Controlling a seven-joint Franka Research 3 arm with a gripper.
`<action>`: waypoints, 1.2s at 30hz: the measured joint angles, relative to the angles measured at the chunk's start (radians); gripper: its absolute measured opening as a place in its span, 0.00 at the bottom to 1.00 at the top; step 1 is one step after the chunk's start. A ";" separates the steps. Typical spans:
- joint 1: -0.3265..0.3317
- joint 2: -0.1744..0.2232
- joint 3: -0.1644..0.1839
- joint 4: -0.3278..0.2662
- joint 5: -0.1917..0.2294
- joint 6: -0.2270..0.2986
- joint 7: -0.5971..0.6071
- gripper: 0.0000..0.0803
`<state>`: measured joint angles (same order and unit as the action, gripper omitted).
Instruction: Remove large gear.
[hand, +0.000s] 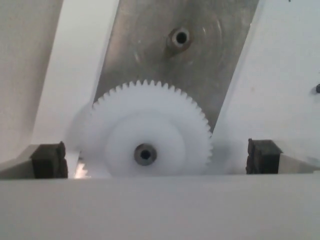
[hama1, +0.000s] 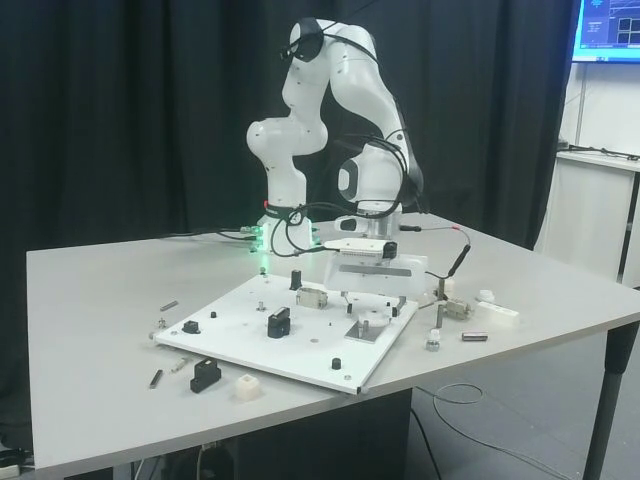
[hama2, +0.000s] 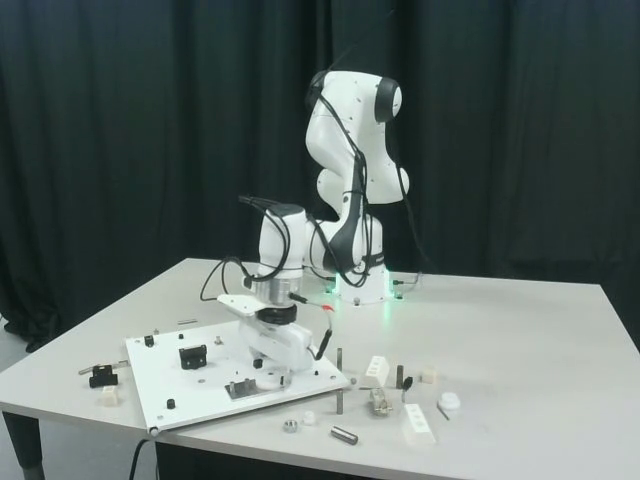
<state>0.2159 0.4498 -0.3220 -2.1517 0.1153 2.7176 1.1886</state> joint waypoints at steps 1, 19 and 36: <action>0.000 0.001 0.000 0.000 0.000 0.000 -0.001 1.00; -0.005 0.015 0.000 0.007 0.000 0.003 -0.034 1.00; -0.013 0.020 0.018 0.014 0.006 0.008 -0.034 0.74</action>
<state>0.2033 0.4697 -0.3045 -2.1374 0.1215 2.7255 1.1541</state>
